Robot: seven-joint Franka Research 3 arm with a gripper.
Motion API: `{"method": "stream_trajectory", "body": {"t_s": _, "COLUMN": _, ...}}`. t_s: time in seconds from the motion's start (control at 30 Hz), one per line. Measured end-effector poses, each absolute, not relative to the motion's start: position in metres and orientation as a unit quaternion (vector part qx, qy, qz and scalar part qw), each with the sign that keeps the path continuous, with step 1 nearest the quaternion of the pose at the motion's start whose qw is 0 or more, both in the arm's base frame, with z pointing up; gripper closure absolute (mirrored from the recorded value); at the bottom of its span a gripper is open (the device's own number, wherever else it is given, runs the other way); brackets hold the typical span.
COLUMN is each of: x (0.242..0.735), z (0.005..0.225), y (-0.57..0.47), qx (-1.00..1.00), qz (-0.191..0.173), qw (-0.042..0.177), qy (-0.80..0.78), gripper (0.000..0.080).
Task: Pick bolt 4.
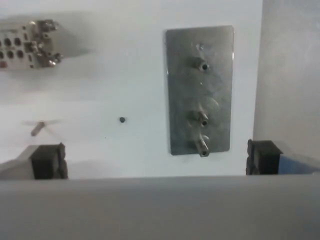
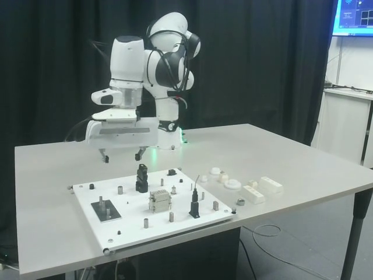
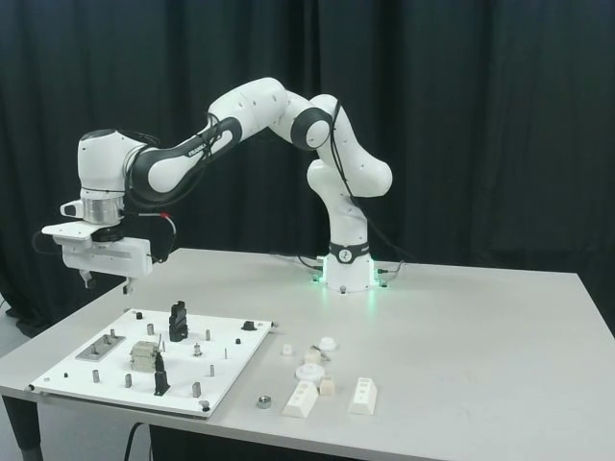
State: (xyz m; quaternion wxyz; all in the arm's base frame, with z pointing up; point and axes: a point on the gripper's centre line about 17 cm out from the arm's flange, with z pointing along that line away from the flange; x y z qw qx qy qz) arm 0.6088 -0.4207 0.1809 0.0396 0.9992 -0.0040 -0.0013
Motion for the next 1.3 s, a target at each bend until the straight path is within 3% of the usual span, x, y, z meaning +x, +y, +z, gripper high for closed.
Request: {"method": "stream_trajectory", "body": {"t_s": 1.3, "x": 0.642, "z": 0.198, "y": -0.378, "qx": 0.999, "qz": 0.006, "qw": 0.036, "qy": -0.035, "gripper": 0.0003}}
